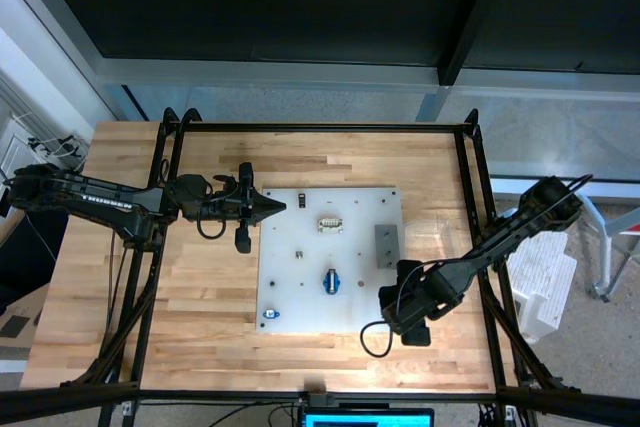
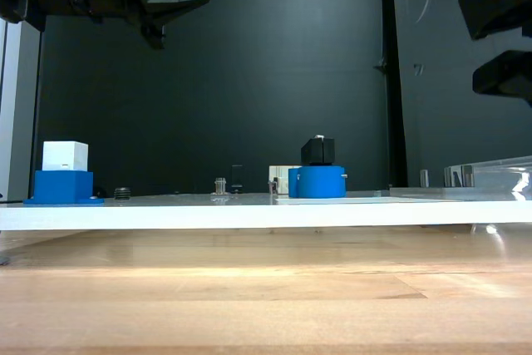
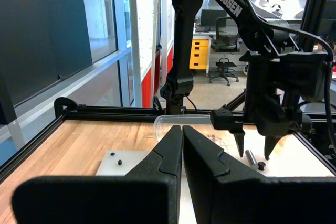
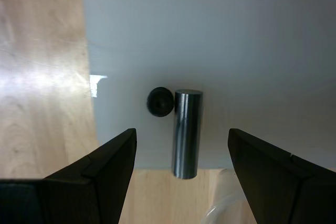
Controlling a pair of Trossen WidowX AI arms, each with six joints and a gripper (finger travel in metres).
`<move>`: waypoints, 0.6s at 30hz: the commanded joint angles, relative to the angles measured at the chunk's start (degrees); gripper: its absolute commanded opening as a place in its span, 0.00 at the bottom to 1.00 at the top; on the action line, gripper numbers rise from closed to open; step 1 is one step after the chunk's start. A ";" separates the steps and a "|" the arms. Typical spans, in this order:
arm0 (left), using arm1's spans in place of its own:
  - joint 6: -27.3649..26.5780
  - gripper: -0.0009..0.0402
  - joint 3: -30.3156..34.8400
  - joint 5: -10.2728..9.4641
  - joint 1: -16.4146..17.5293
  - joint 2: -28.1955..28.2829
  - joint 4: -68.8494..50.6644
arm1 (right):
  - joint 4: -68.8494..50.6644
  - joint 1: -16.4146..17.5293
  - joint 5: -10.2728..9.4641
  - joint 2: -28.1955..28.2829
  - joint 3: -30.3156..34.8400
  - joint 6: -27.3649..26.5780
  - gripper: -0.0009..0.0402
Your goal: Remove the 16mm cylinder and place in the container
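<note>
High view: the left gripper (image 1: 272,207) hangs above the far left edge of the white board (image 1: 300,277), its tips pressed together. The right gripper (image 1: 408,325) hangs over the board's near right corner.

Low view: both grippers are well above the board. The clear container (image 2: 490,174) sits at the right. The cylinder cannot be picked out here.

Left wrist view: the right gripper's fingers (image 3: 239,142) point down, spread, with the grey cylinder (image 3: 252,159) lying on the board below and between them.

Right wrist view: the cylinder lies on its side on the white board, touching or just beside a small black round fitting (image 4: 160,101). One end reaches the board's edge, and the two fingers stand wide apart, one on either side of it. It looks like solid metal, so it is probably stiff, heavy for its size and smooth enough to roll or slip. The safest hold looks to be a firm pinch across the middle of its length, and the fingers are already lined up for that.
</note>
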 commanded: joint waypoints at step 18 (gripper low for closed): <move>0.02 0.02 0.02 0.00 0.02 0.02 0.02 | 2.21 0.57 0.28 1.38 -2.34 -2.64 0.36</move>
